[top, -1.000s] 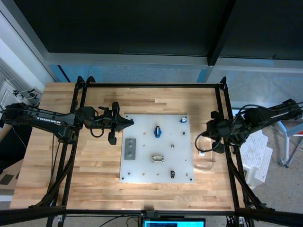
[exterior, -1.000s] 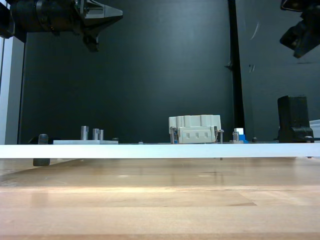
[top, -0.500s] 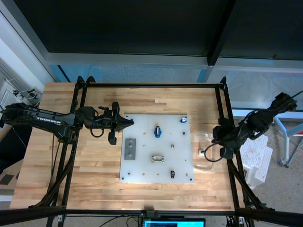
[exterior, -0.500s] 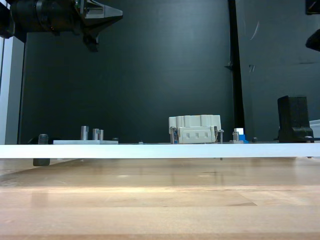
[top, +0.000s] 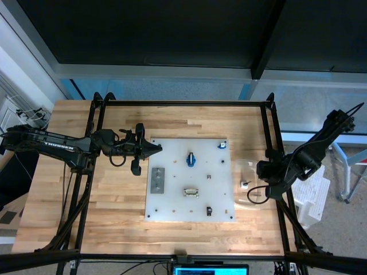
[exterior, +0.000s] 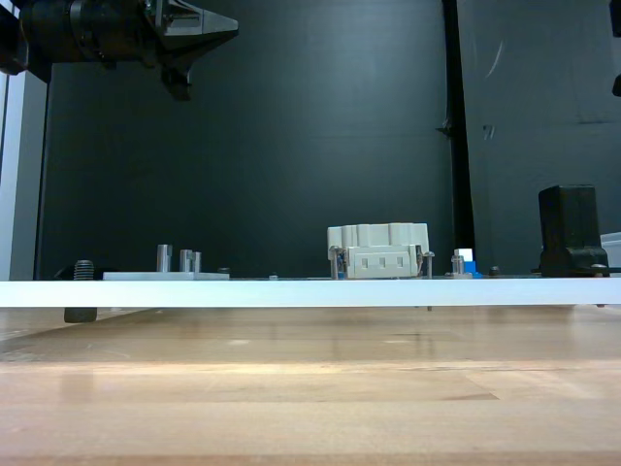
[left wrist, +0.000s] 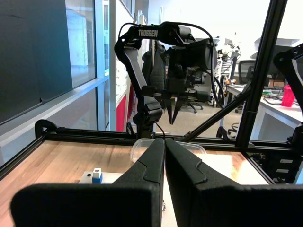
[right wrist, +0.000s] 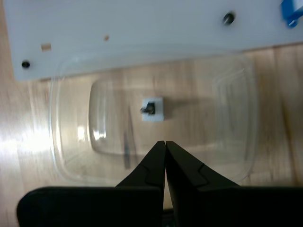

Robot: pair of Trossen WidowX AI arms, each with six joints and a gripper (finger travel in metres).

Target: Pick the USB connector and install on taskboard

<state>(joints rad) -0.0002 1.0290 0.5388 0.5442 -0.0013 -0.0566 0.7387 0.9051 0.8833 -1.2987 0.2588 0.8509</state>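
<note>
**Right pincer**: fingers pressed together, nothing held. It is hung above the clear tray and pointed straight down at the tray floor, near the USB connector but not over it.

**USB connector**: a tiny dark piece at the tray's middle, touching a small white square piece. Whether it is seated in that piece cannot be told.

**Taskboard**: laid flat just beside the tray on the counter.

**Left pincer**: fingers closed, empty, held aloft at the taskboard edge farthest from the tray.

**Step in hand:** judged to be the approach for the pick; nothing has been grasped yet.

**Handling advised:**
- The fingers are to be parted before any descent.
- The gap is to be centred on the dark piece alone.
- The drop is to be kept vertical and inside the tray walls, since so light a tray would likely be shoved by a glancing touch.

**Change noted:** a second ago the right arm was stretched level, mirroring the left. It has since been drawn back toward the tray's outer side with its elbow raised. The left arm is unmoved.
</note>
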